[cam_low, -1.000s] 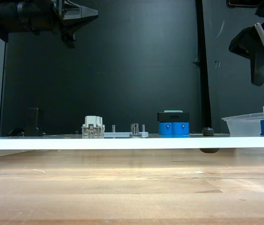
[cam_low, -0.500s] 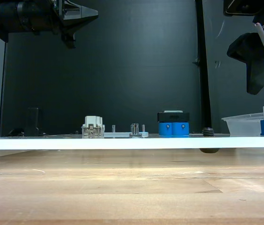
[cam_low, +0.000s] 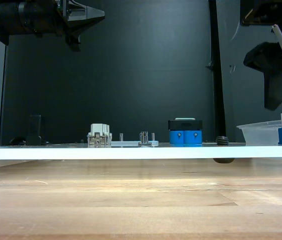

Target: Remove the rj45 connector and place it in the container

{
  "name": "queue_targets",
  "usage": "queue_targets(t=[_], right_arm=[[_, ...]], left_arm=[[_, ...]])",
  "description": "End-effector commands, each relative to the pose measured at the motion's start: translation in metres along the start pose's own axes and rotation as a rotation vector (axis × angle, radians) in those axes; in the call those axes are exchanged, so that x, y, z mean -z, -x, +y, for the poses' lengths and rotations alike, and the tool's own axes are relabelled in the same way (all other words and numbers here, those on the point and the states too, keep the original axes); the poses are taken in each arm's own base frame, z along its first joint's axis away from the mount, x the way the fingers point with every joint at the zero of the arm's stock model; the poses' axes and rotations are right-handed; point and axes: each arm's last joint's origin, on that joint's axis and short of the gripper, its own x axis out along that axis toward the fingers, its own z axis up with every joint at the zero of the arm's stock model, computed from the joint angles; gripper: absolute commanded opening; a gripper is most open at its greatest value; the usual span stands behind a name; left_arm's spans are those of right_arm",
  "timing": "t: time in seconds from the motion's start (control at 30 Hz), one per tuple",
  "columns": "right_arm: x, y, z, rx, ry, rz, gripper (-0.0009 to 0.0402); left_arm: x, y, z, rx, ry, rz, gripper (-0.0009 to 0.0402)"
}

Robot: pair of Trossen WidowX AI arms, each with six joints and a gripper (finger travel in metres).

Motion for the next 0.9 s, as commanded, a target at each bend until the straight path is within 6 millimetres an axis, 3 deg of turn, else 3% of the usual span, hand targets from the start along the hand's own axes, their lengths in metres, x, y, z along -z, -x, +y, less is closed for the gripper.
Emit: queue_targets(t=[0.03, 0.4, 0.9], right_arm=[[0.0017, -0.0023, -0.0005, -0.001, -0.006, -0.003, 0.0243], [0.0019, -0.0048, -0.0001, -0.016, -0.013, -0.028, 0.0237], [0.0009, -0.0052, -0.0001, -0.021, -0.016, -0.035, 0.0156]], left_arm=[[-0.0001, -0.0001, 0.0001, 0.0, 0.0, 0.0, 0.0], [-0.0002, 0.0, 0.0, 0.0, 0.0, -0.001, 0.0], [0.0, -0.0001, 0.0, 0.0, 0.0, 0.0, 0.0]])
